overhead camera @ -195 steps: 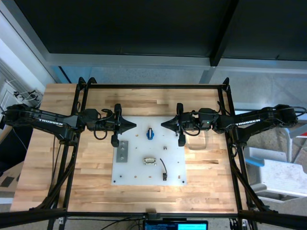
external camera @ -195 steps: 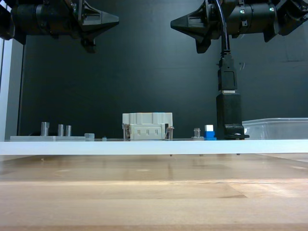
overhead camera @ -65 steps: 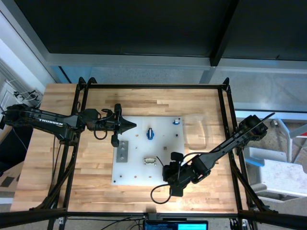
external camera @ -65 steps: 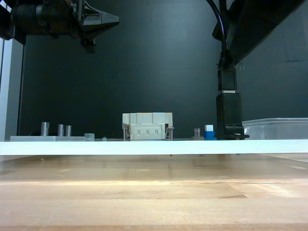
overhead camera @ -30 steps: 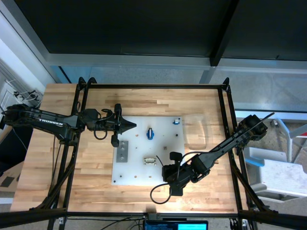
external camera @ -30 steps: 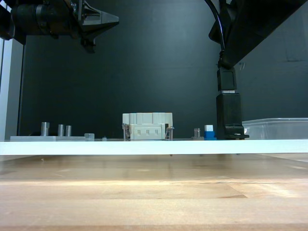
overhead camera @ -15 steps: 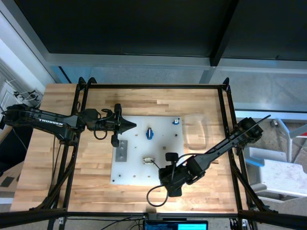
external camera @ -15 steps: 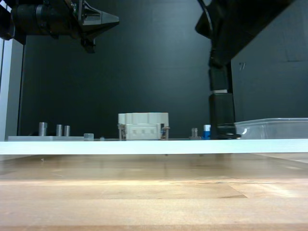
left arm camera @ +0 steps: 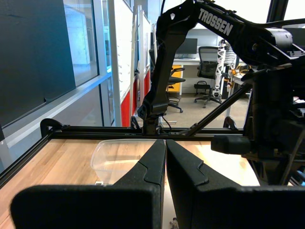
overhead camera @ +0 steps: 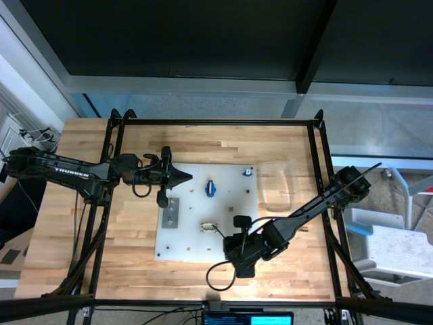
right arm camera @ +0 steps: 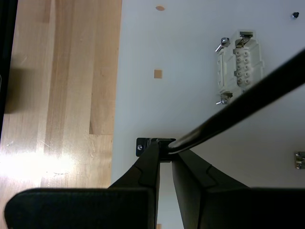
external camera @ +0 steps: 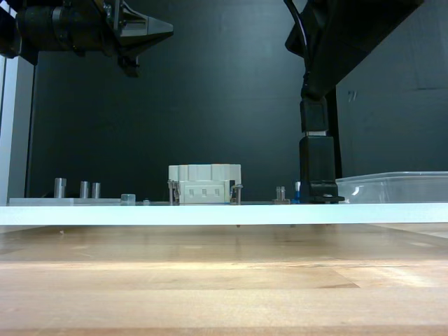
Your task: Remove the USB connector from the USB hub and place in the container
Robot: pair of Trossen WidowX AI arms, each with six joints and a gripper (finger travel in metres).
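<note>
The USB connector's plug (external camera: 314, 115) stands upright in the black USB hub (external camera: 318, 168) near the white board's front edge. My right gripper (right arm camera: 165, 149) reaches down over it and is shut on the USB connector, whose thin black cable (right arm camera: 248, 93) runs out slanting from between the fingers. The hub (right arm camera: 145, 144) shows just past the fingertips. From above, the right gripper (overhead camera: 230, 248) covers plug and hub. The clear container (overhead camera: 276, 186) lies right of the board, also seen as a low tub (external camera: 395, 185). My left gripper (overhead camera: 188, 177) hangs shut, high over the board's back left corner.
The white board (overhead camera: 183, 240) carries a silvery multi-pin socket (overhead camera: 208, 227), a grey block with pegs (overhead camera: 171, 215) and a blue upright plug (overhead camera: 210, 187). The right arm's own cable loops over the wood (overhead camera: 215, 277) in front of the board. A black frame borders the table.
Within the last second the right gripper sank onto the connector, and the board with hub and socket slid a little to the left. The left arm stayed still.
</note>
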